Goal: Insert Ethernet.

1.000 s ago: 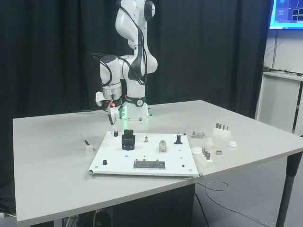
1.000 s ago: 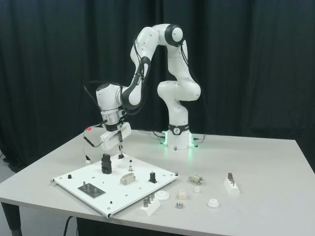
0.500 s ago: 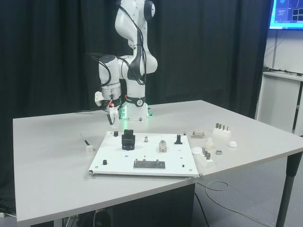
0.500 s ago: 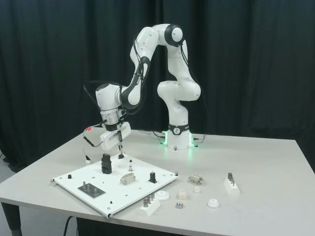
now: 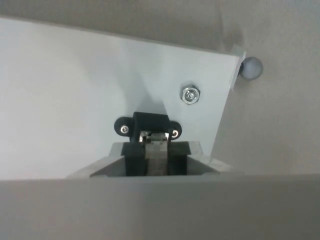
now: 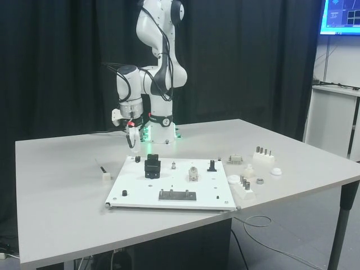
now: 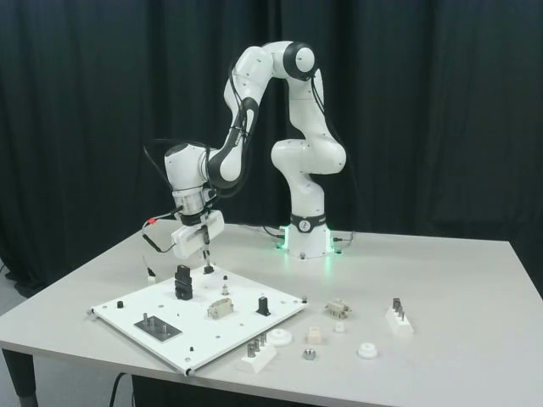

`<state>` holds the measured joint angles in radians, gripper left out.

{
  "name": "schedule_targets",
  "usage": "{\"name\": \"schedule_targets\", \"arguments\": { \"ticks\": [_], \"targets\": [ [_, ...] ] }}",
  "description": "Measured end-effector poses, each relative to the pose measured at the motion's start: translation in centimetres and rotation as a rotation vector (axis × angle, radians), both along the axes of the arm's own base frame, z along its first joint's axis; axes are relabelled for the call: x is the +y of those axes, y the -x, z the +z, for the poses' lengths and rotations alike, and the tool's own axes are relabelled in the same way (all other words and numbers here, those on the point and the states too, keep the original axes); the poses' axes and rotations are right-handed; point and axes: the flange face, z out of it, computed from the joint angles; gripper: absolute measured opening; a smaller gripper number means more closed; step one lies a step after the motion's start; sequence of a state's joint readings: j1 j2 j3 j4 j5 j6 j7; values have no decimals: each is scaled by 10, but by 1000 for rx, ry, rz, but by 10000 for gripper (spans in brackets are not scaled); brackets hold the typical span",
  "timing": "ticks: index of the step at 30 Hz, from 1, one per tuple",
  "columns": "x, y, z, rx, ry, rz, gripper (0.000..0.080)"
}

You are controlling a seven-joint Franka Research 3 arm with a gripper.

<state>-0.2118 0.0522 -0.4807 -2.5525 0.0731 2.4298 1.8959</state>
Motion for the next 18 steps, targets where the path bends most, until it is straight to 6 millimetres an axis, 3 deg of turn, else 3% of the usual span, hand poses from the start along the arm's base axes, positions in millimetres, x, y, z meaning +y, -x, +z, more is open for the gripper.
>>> {"name": "schedule_targets", "arguments": {
  "ticks": [18],
  "targets": [
    [0,0,-1,-7,-6,-14,87]
  ]
}}
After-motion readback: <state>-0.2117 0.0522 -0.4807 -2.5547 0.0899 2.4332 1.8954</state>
